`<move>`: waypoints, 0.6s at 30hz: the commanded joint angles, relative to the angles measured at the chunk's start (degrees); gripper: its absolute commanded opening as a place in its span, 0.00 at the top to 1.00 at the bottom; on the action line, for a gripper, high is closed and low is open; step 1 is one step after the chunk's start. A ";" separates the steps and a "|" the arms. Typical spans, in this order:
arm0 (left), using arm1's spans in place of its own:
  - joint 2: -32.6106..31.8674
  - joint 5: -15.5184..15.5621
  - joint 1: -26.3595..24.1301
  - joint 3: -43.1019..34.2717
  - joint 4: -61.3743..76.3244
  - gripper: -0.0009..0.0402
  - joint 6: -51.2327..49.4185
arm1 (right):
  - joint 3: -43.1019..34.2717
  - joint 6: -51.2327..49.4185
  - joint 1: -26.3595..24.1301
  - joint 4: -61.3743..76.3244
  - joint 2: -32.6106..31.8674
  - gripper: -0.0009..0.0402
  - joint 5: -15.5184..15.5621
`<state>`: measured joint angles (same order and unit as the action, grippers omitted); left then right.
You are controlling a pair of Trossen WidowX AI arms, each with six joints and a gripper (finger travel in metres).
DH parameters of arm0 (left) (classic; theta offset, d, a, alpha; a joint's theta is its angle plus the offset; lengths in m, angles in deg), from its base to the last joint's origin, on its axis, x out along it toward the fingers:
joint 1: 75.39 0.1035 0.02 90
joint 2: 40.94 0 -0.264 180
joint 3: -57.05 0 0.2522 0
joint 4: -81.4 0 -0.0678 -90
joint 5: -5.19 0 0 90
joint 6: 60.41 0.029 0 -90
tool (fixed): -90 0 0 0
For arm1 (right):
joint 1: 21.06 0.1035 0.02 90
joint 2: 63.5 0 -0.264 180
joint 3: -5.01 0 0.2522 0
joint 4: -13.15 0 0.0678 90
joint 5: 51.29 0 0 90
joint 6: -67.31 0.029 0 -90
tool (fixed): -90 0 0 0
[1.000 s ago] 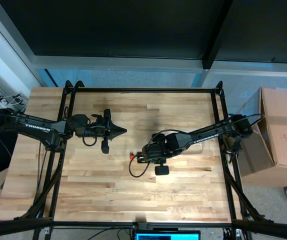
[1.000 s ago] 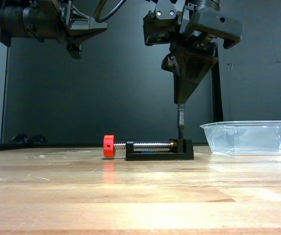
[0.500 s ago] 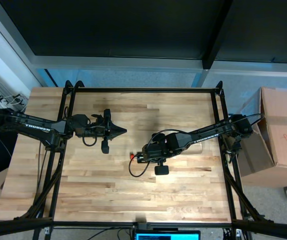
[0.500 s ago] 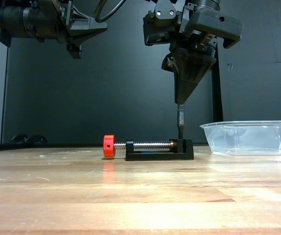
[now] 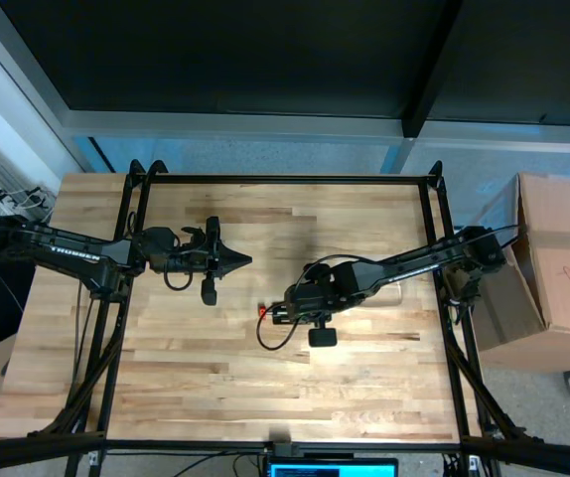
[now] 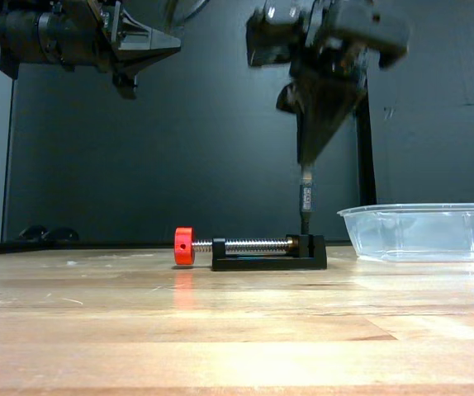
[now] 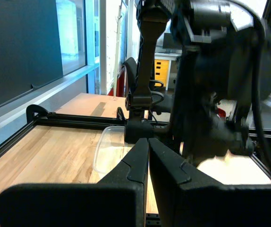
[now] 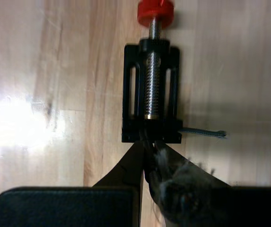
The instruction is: Remove the USB-C connector from the USB-C receptacle and place in the container
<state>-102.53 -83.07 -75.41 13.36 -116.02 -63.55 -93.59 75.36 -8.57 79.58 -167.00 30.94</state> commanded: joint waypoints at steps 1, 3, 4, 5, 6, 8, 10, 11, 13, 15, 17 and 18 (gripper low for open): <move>-0.02 0.00 0.00 -0.02 -0.02 0.98 0.02 | -0.04 0.13 0.02 -0.26 1.09 0.98 -0.15; -0.02 0.00 0.02 -0.02 -0.02 0.98 0.02 | -0.35 0.44 0.00 0.22 1.77 0.98 -0.17; -0.02 0.00 0.00 -0.02 0.00 0.98 0.02 | -0.74 0.50 0.00 0.66 1.86 0.98 -0.17; -0.02 0.00 0.00 -0.02 0.00 0.98 0.02 | -1.22 0.50 0.00 1.03 1.92 0.98 -0.20; -0.02 0.00 0.02 -0.02 0.00 0.98 0.02 | -1.84 0.50 0.02 1.33 2.05 0.98 -0.17; -0.02 0.00 0.02 -0.02 -0.02 0.98 0.02 | -3.52 0.52 0.04 1.90 2.08 0.98 -0.17; -0.02 0.00 0.00 -0.02 0.00 0.98 0.02 | -5.46 0.66 0.04 2.56 2.08 0.98 -0.15; -0.02 0.00 0.00 -0.02 0.00 0.98 0.02 | -6.29 0.87 0.07 2.71 2.05 0.98 -0.13; -0.02 0.00 0.00 -0.02 -0.02 0.98 0.02 | -8.00 1.73 0.07 3.45 2.08 0.98 -0.15; -0.02 0.00 0.02 -0.02 -0.02 0.98 0.02 | -9.55 1.95 0.09 4.37 2.08 0.98 -0.15; -0.02 0.00 0.00 -0.02 -0.02 0.98 0.02 | -10.27 1.95 0.11 4.28 2.08 0.98 -0.15; -0.02 0.00 0.00 -0.02 0.00 0.98 0.02 | -10.36 1.97 0.13 4.17 2.08 0.98 -0.13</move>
<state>-102.55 -83.07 -75.41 13.36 -116.02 -63.53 -103.71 77.31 -8.50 83.99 -164.81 30.79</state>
